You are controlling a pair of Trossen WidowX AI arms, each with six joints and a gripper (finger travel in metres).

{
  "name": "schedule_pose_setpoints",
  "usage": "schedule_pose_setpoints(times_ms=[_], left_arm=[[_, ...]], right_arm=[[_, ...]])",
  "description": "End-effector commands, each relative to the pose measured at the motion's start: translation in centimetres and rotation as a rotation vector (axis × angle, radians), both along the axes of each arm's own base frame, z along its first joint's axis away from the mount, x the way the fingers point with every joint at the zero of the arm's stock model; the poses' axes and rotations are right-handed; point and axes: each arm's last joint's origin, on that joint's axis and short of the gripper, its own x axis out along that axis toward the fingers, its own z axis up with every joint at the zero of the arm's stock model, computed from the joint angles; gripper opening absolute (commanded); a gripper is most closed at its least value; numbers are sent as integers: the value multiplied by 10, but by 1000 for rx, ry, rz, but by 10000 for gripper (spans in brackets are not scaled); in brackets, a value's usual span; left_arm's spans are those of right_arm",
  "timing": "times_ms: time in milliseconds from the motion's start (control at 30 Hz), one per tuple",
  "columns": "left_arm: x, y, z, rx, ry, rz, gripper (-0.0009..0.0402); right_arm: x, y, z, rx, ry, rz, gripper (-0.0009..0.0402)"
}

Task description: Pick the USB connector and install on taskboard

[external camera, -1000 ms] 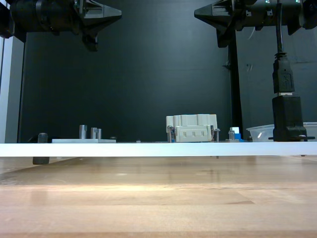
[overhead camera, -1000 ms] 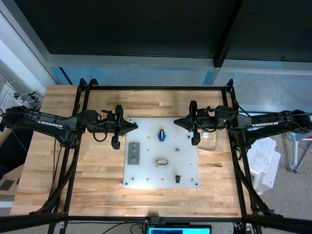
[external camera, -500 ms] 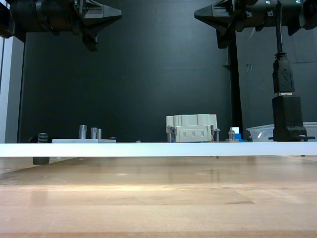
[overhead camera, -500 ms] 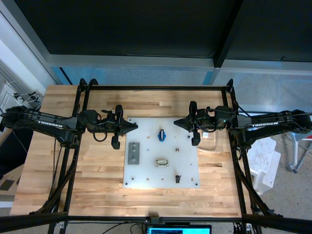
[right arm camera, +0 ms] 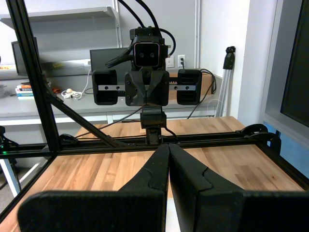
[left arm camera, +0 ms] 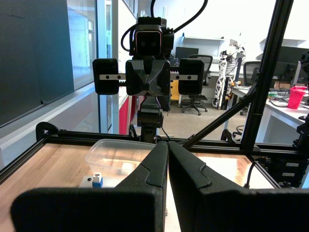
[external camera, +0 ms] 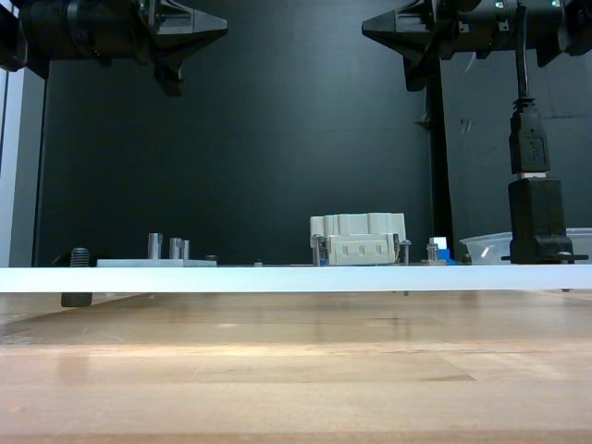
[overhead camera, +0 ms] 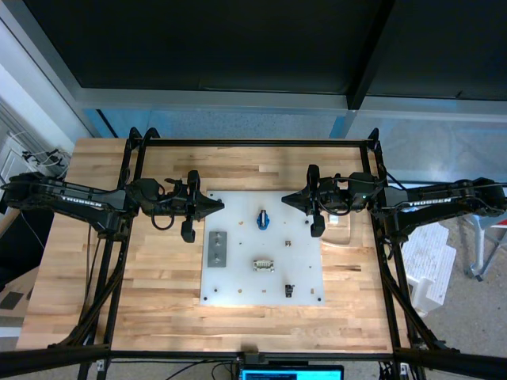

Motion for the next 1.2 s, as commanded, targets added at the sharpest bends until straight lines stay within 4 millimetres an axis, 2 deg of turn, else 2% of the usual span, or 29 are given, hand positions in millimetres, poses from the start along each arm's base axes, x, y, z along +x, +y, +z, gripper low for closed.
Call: schedule_pose_setpoints(times_ms=[33, 333, 1200], left_arm=[[0, 0, 0, 0, 0, 0, 0], [0, 0, 0, 0, 0, 0, 0], [0, 0, 0, 0, 0, 0, 0]], right_arm=[[0, 0, 0, -1, -4, 0, 0], [-1, 1, -5, 3, -10, 5, 0], [-1, 3, -5, -6, -11, 10, 0]])
